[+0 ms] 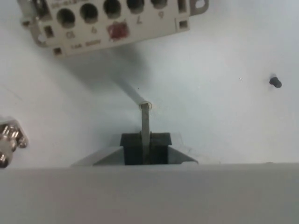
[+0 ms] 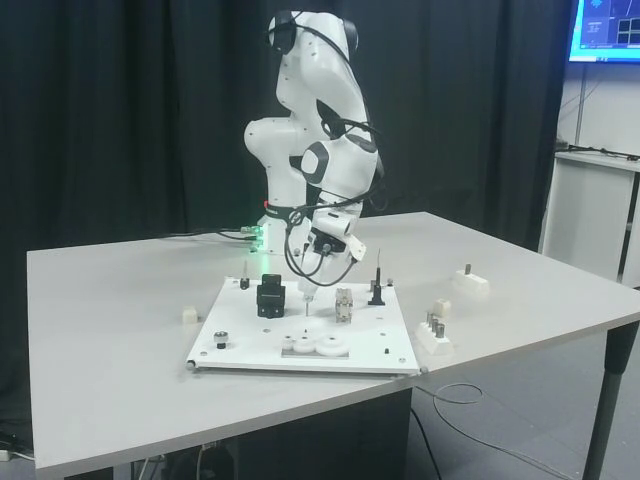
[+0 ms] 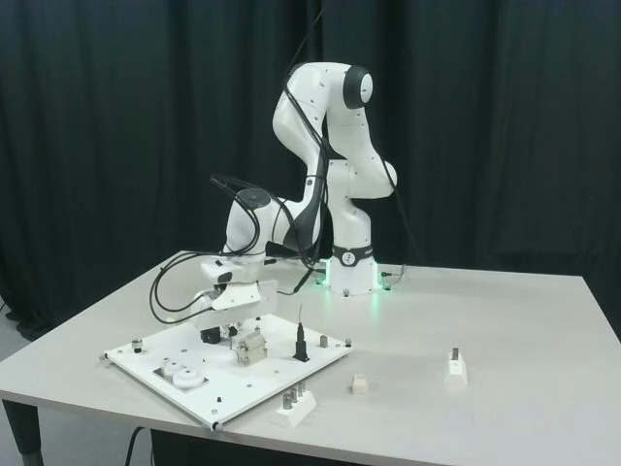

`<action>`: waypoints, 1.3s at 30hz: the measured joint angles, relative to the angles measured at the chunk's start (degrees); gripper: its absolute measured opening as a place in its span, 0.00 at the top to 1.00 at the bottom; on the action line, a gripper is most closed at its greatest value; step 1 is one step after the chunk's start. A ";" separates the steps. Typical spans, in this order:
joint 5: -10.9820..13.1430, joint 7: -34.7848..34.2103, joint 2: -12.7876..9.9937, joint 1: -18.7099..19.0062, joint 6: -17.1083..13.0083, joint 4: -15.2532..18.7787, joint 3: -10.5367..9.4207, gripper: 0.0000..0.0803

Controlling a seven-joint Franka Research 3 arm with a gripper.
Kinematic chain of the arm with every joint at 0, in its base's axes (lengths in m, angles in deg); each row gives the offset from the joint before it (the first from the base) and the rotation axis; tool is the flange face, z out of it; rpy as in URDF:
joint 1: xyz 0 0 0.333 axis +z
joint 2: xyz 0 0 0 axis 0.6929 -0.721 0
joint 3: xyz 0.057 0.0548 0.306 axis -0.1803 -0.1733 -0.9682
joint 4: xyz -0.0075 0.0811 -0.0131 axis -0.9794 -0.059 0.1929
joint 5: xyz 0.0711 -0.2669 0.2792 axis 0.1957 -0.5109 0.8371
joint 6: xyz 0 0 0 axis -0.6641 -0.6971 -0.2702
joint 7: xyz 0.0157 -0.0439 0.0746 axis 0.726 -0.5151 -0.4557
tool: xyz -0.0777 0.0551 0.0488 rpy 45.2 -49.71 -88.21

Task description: Insert square peg 1.

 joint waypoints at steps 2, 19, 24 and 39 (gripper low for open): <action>0.00 -0.10 0.00 0.00 0.00 0.00 0.00 0.96; -0.11 3.51 0.00 0.08 -0.02 0.00 -0.01 0.96; -0.12 5.02 0.00 0.07 -0.09 0.04 0.05 0.96; -0.12 6.56 -0.03 0.01 -1.12 0.38 0.17 0.96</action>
